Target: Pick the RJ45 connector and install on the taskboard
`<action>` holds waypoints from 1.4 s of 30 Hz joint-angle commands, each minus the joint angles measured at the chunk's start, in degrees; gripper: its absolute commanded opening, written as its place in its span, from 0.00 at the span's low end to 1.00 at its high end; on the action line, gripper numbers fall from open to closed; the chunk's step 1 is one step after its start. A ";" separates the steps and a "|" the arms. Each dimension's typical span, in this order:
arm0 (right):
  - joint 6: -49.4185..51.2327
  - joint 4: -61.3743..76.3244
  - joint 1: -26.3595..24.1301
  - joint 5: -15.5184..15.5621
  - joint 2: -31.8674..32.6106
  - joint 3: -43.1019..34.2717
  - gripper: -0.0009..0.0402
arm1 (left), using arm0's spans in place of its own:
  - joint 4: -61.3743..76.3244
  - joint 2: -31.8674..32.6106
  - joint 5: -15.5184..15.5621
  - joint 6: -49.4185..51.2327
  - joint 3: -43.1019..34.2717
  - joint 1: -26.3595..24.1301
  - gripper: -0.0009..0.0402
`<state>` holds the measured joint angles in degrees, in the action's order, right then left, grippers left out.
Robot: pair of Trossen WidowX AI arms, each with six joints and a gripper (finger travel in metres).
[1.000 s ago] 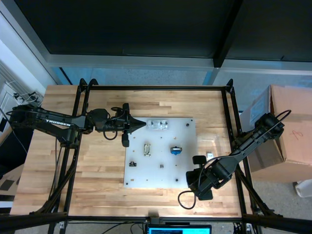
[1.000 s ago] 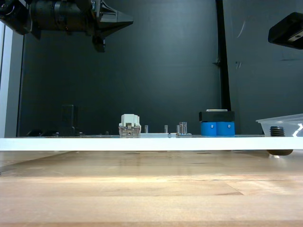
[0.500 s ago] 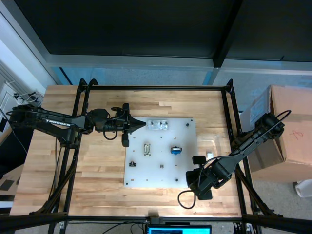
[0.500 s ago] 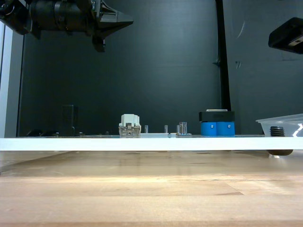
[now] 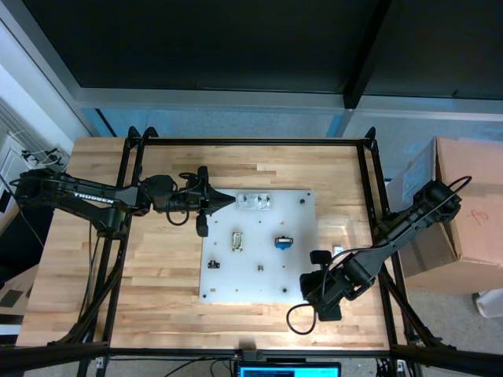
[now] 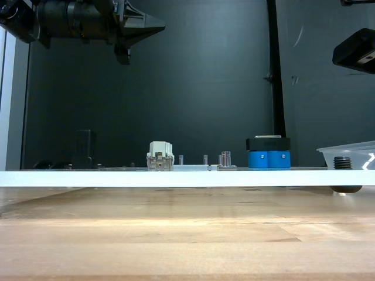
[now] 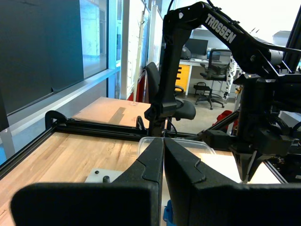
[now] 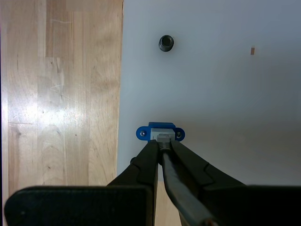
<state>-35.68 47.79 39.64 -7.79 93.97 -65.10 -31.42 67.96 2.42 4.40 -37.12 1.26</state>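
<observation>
My right gripper [image 8: 161, 144] hangs fingers-down over the near right corner of the white taskboard [image 8: 225, 103]. Its fingers are shut on the small grey RJ45 connector [image 8: 162, 137]. The connector lies against a blue flanged piece [image 8: 143, 133], and I cannot tell whether it is seated or clear. From above only the right gripper's body [image 5: 318, 289] shows, and in the low view it sits high at the right [image 6: 355, 51]. My left gripper [image 5: 230, 200] is shut and empty, hovering level above the board's far left edge [image 6: 159, 26] [image 7: 163, 141].
On the taskboard [image 5: 236, 287] stand a blue block with a black top [image 5: 283, 242] [image 6: 268, 153], a grey-white connector housing [image 5: 236, 239] [image 6: 160, 157] and a clear part [image 5: 255, 201]. A clear tray [image 5: 339, 228] [image 6: 351, 153] lies right of the board. The black frame rails surround the table.
The right gripper has drifted slightly, and its body sits a little lower in the low view. The left arm has not moved.
</observation>
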 commanded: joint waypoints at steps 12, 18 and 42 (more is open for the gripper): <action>-0.42 2.89 -0.28 -0.37 -0.07 -2.64 0.24 | 0.02 0.00 0.00 -0.02 0.00 0.02 0.02; -0.94 4.87 -0.39 -0.13 -0.74 -3.82 0.32 | 0.00 0.00 0.00 -0.02 0.00 0.02 0.02; 3.48 6.93 -11.17 -2.08 -16.90 -0.35 0.34 | 0.00 0.00 0.00 -0.02 0.00 0.02 0.02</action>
<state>-33.95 55.00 30.15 -8.58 78.59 -65.91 -31.42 67.96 2.42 4.40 -37.10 1.26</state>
